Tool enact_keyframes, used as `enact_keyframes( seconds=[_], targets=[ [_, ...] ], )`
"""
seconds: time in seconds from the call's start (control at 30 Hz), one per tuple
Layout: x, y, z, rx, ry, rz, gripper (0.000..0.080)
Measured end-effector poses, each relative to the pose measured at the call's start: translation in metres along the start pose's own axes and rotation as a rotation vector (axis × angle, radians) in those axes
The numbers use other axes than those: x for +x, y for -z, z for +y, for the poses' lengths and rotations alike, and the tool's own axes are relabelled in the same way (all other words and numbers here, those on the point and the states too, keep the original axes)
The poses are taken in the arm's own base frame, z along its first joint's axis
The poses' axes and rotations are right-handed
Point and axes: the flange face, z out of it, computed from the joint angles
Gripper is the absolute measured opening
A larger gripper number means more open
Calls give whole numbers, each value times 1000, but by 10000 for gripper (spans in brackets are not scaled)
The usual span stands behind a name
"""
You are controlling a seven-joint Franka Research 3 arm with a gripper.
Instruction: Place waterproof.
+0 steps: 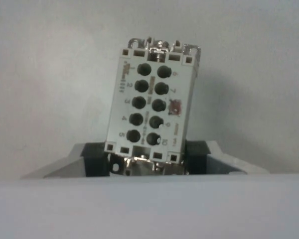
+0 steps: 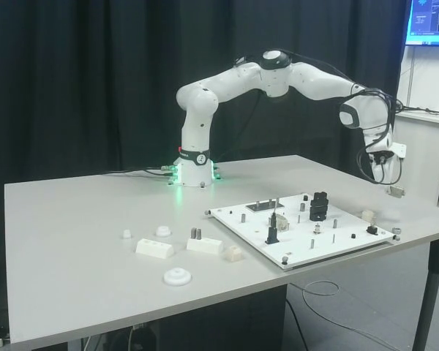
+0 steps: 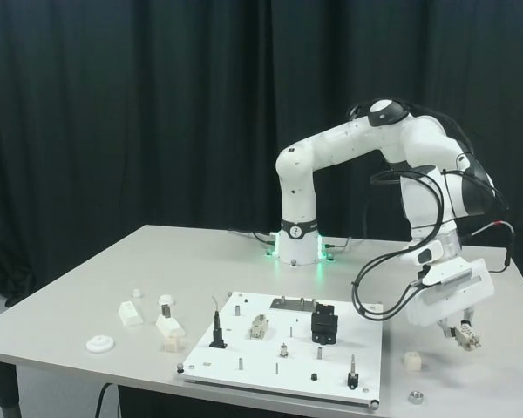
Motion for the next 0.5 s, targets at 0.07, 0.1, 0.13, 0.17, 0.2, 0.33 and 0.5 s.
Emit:
enact_keyframes(
  seconds=[0.07,0.1,0.13,0.17,0.2,0.33,0.5],
  targets=[
    [0,1,0,0,0,0,324],
    [0,2,-1,0,-1,0,324],
    [0,3,-1,-1,-1,0,324],
    [0,3,-1,-1,-2,1,324],
    [0,3,-1,-1,-2,1,324],
    [-1,4,-2,0,-4,1,324],
    [-3,3,-4,0,-8,1,324]
  ],
)
